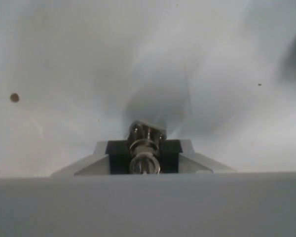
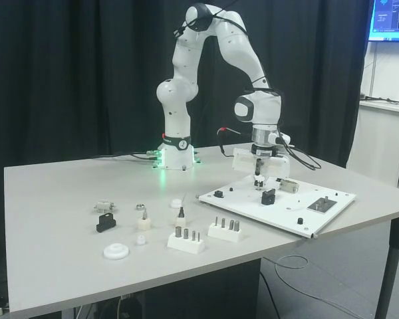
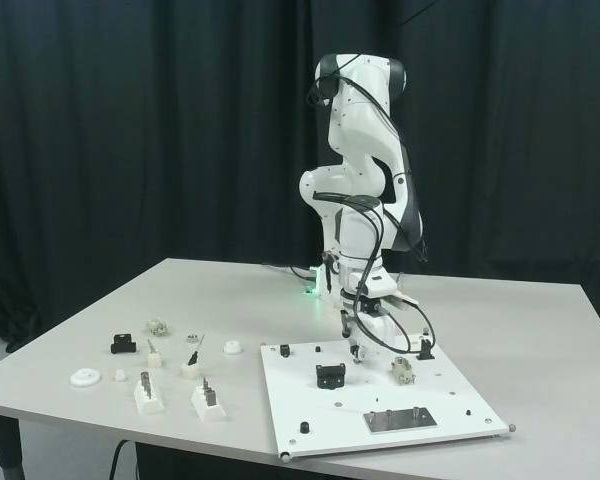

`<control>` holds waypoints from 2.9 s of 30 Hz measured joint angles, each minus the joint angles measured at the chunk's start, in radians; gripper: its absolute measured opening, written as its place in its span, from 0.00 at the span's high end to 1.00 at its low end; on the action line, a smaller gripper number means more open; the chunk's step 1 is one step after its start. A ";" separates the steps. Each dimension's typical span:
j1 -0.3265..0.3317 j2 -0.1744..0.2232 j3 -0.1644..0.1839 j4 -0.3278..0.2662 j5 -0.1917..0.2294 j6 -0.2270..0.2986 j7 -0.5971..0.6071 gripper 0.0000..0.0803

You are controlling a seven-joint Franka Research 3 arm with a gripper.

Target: Insert BNC.

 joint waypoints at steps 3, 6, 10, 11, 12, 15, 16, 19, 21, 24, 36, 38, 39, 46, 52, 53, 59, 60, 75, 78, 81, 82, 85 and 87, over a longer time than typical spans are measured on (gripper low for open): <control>-0.008 0.000 0.007 0.001 0.000 0.000 -0.002 0.85; -0.013 -0.001 0.012 0.001 0.000 0.000 -0.002 0.85; -0.015 -0.001 0.013 0.001 0.002 -0.001 -0.002 0.85; -0.015 -0.001 0.013 0.001 0.003 -0.001 -0.001 0.85; -0.015 -0.002 0.013 0.001 0.004 -0.001 0.002 0.85; -0.016 -0.002 0.014 0.001 0.013 -0.002 0.015 0.85; -0.017 -0.002 0.014 0.001 0.017 -0.002 0.019 0.85; -0.018 -0.002 0.014 0.001 0.023 -0.002 0.035 0.85; -0.019 -0.002 0.015 0.001 0.024 -0.002 0.051 0.85; -0.020 -0.002 0.016 0.001 0.025 -0.002 0.079 0.85; -0.027 -0.002 0.022 0.001 0.026 -0.002 0.170 0.85; -0.027 -0.002 0.022 0.001 0.026 -0.002 0.173 0.85; -0.027 -0.002 0.022 0.001 0.026 -0.003 0.173 0.85; -0.027 -0.003 0.022 0.001 0.026 -0.004 0.173 0.85; -0.028 -0.003 0.022 0.001 0.029 -0.004 0.173 0.85; -0.028 -0.003 0.022 0.001 0.031 -0.004 0.173 0.85; -0.032 -0.003 0.023 0.001 0.065 -0.005 0.173 0.85; -0.033 -0.003 0.023 0.001 0.070 -0.005 0.173 0.85; -0.037 -0.003 0.024 0.001 0.105 -0.007 0.173 0.85; -0.037 -0.003 0.024 0.001 0.105 -0.007 0.173 0.85; -0.037 -0.002 0.024 0.001 0.105 -0.007 0.172 0.85; -0.037 -0.002 0.024 0.001 0.105 -0.007 0.170 0.85; -0.037 -0.001 0.024 0.002 0.105 -0.007 0.155 0.85; -0.037 0.001 0.025 0.003 0.105 -0.007 0.140 0.85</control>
